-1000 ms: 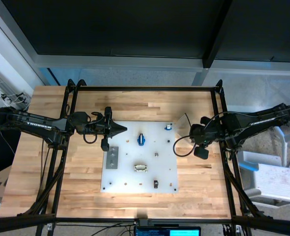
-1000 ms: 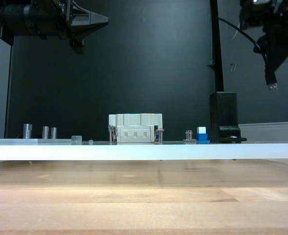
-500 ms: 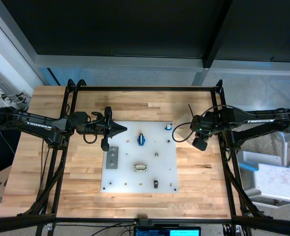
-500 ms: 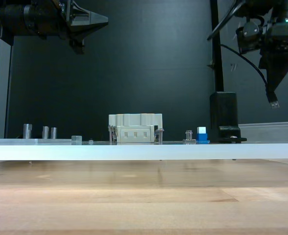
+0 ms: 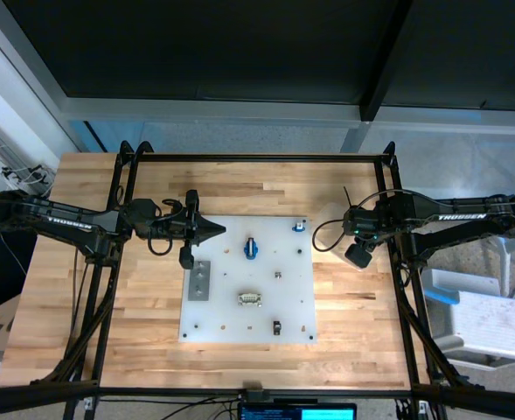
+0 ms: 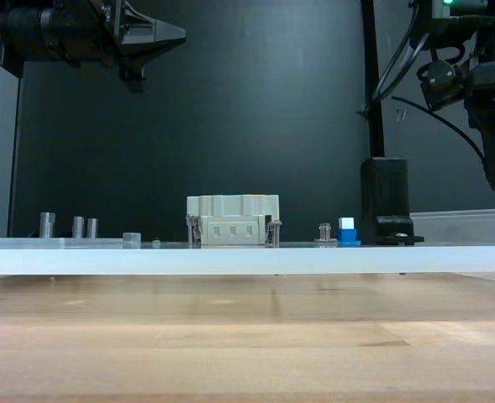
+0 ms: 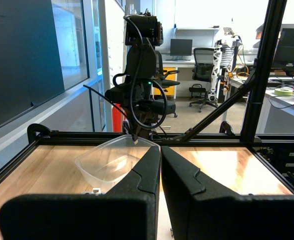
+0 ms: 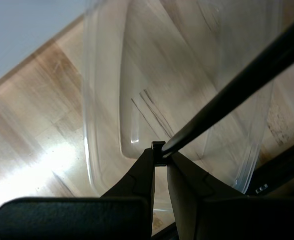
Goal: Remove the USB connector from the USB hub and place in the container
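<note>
Right gripper (image 8: 159, 159): its jaws are pinching the USB connector (image 8: 158, 148) by the plug, pointing down, while the cable tail (image 8: 226, 85) is trailing up and away. We are reading this as a carry grip that is keeping the plug steady for a drop.
Connector's place: it is hanging over the container (image 8: 104, 100), above the floor of the dish and not touching it. We are unable to tell whether its tip is below the rim.
USB hub (image 5: 276, 327): it is sitting by the near edge of the white board (image 5: 222, 306), well apart from the plug, so we are judging the unplugging done.
Container: it is standing on the worktop (image 5: 91, 297) just beside the board's far right corner. We are seeing nothing lying in it.
Left gripper (image 5: 219, 229): it is hovering high over the board's far left corner with its jaws pressed together on nothing. We are taking it as parked out of the working arm's way.
Step in hand: we are judging the placing nearly finished, with only lowering and letting go left.
Risk: we are expecting the springy cable tail to lean on the rim and tip the plug outward.
</note>
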`<state>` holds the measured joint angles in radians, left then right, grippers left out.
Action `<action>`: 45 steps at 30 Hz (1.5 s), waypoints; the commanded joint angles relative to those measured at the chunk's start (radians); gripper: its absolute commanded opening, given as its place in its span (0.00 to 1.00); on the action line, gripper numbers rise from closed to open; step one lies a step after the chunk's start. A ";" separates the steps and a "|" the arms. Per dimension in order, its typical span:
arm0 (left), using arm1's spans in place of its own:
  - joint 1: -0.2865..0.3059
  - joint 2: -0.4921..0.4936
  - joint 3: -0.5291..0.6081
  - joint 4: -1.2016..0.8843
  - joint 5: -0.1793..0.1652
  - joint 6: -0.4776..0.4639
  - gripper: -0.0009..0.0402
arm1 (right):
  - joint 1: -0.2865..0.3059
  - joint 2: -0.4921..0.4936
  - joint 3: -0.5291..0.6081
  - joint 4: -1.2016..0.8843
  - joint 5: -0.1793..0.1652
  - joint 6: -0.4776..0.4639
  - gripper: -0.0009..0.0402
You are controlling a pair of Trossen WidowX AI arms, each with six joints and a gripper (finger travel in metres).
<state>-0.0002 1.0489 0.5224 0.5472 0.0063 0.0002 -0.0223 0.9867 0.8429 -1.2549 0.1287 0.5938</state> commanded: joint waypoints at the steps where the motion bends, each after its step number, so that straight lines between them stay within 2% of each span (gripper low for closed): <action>1: 0.000 0.000 0.000 0.000 0.000 0.000 0.02 | 0.001 -0.002 -0.001 0.002 0.001 0.002 0.02; 9: 0.000 0.000 0.000 0.000 0.000 0.000 0.02 | 0.000 -0.001 -0.001 0.002 0.002 0.002 0.05; 26: 0.000 0.000 0.000 0.000 0.000 0.000 0.02 | 0.001 -0.001 -0.001 0.002 0.002 0.012 0.29; 45: 0.000 0.000 0.000 0.000 0.000 0.000 0.02 | 0.001 -0.001 -0.001 0.010 0.002 0.012 0.31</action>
<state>-0.0002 1.0489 0.5228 0.5472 0.0063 0.0002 -0.0219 0.9852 0.8413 -1.2449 0.1299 0.6052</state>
